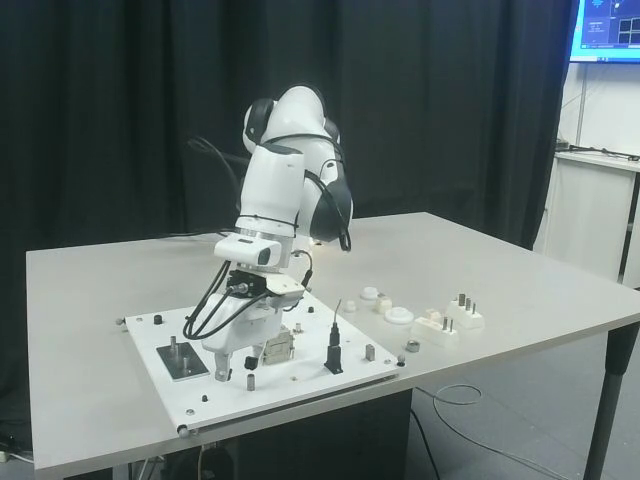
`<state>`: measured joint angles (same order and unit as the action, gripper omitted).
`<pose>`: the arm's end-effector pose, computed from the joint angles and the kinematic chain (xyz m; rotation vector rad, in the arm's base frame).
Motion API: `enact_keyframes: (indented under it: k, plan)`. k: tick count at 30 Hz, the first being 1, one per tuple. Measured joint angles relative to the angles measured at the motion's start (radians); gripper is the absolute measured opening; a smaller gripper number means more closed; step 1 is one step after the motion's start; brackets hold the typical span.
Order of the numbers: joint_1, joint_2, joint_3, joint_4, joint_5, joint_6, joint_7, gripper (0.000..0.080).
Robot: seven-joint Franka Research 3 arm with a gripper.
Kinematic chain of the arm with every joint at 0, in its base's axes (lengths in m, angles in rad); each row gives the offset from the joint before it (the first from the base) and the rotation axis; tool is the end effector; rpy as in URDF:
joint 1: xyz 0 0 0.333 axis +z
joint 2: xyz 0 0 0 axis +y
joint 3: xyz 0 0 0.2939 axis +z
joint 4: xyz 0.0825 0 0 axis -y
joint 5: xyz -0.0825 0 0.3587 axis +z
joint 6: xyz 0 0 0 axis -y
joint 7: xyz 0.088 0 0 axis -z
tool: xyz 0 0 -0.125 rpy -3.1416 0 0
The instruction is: Pick square peg 3.
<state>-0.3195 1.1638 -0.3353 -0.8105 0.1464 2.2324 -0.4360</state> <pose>0.6927 -0.3689 0.2303 2.8451 -0.0720 0.2618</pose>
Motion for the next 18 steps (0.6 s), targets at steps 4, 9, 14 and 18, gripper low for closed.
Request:
enact_keyframes:
  k: [4, 9, 14, 18]
  plan:
    - [0.0, 0.0, 0.0, 0.002, 0.0, 0.003, 0.0, 0.08]
    - [0.001, -0.002, 0.0, 0.008, 0.0, 0.004, 0.0, 0.08]
    - [0.002, -0.005, 0.0, 0.011, 0.0, 0.004, 0.0, 0.08]
    - [0.004, -0.008, 0.0, 0.011, 0.0, 0.001, 0.0, 0.08]
